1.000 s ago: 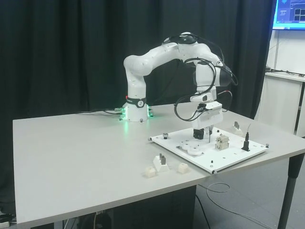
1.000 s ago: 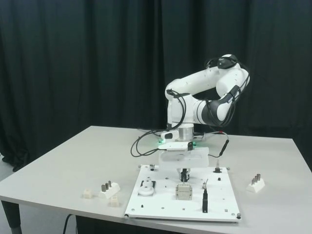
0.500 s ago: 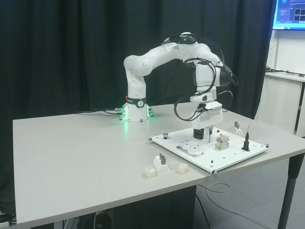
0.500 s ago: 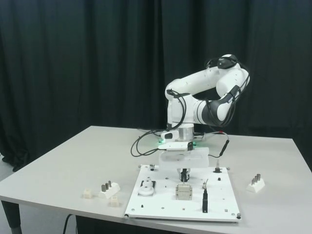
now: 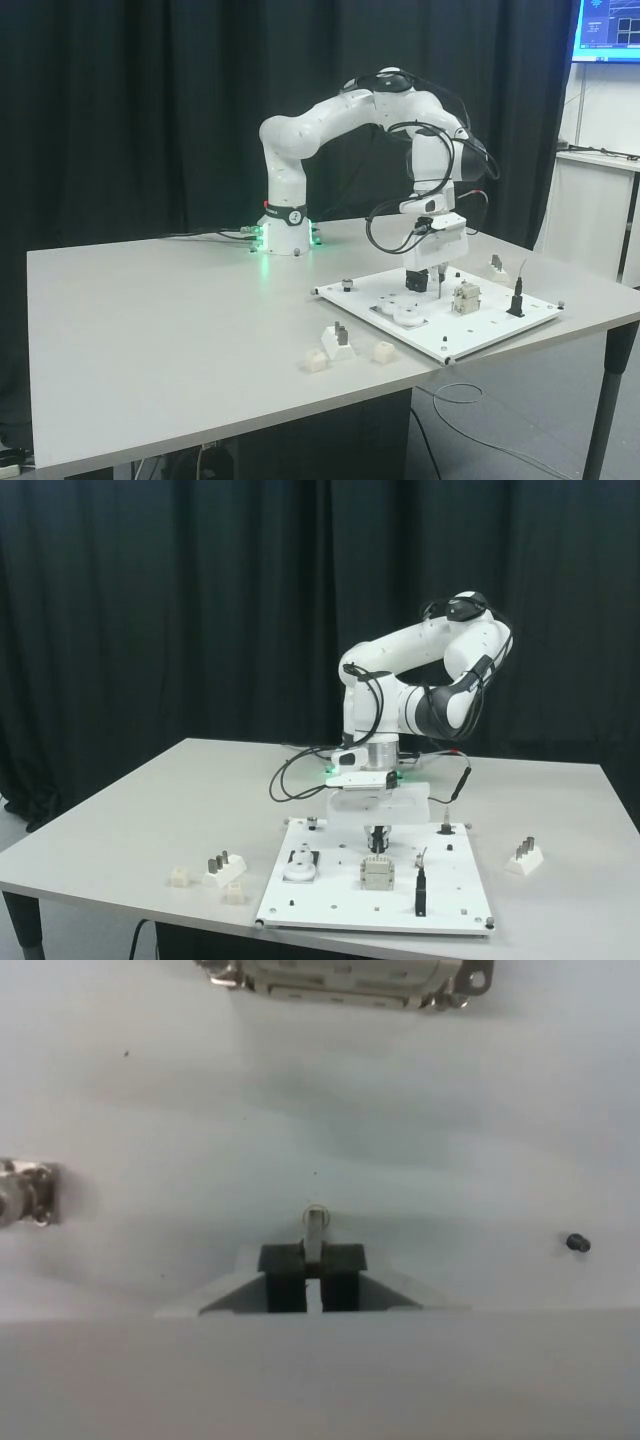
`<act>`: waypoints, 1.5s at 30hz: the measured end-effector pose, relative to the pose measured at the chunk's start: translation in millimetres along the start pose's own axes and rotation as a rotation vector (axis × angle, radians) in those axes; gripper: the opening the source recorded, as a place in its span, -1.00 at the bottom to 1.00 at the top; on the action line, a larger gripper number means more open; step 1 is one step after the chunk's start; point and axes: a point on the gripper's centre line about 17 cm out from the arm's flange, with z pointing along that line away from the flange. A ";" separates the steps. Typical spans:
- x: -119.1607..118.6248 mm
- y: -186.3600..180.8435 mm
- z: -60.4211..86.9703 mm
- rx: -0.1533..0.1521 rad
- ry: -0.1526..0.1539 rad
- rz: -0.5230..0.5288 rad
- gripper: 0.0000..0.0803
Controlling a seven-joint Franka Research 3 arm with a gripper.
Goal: Insert square peg 1.
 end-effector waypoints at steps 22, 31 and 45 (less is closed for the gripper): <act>-0.3 -0.4 0.7 -0.002 -0.003 -0.003 -0.93; 1.5 -0.5 1.2 -0.005 0.000 -0.006 -0.93; 2.8 -1.5 2.9 -0.007 0.000 -0.016 -0.93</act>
